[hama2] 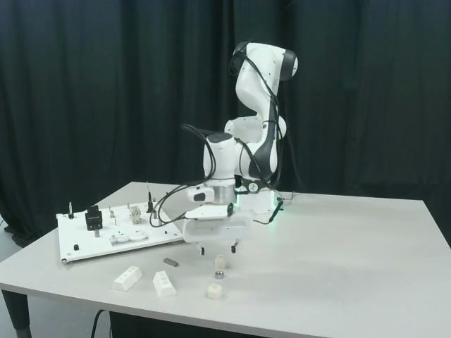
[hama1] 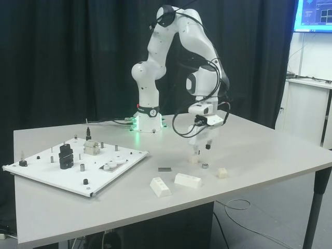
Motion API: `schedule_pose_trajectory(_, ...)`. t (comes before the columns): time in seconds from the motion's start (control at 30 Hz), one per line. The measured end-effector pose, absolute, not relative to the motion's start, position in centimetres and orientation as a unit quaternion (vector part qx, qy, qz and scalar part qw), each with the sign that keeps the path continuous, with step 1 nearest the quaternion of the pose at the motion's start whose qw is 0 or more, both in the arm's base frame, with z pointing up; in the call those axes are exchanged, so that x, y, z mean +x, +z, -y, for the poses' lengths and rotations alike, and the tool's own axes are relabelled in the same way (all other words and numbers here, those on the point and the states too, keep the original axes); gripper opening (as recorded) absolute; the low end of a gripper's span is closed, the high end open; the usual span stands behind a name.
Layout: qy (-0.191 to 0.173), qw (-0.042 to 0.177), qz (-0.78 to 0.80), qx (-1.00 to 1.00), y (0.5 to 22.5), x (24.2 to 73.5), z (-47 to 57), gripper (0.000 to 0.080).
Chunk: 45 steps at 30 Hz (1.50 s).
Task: Pick bolt 4.
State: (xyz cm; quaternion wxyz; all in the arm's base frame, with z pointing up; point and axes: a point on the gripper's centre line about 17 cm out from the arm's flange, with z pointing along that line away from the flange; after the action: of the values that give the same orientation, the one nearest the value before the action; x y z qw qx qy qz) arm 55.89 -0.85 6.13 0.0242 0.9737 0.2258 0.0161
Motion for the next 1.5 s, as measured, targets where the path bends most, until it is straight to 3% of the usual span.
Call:
schedule_pose_trajectory(0.6, 0.01, 0.021, -0.278, 0.96, 3.0, 55.5, -0.3, 0.08)
schedule_pose_trajectory(1.5, 0.009, 0.018, -0.28, 0.96, 1.7, 56.4, 0.2, 0.08)
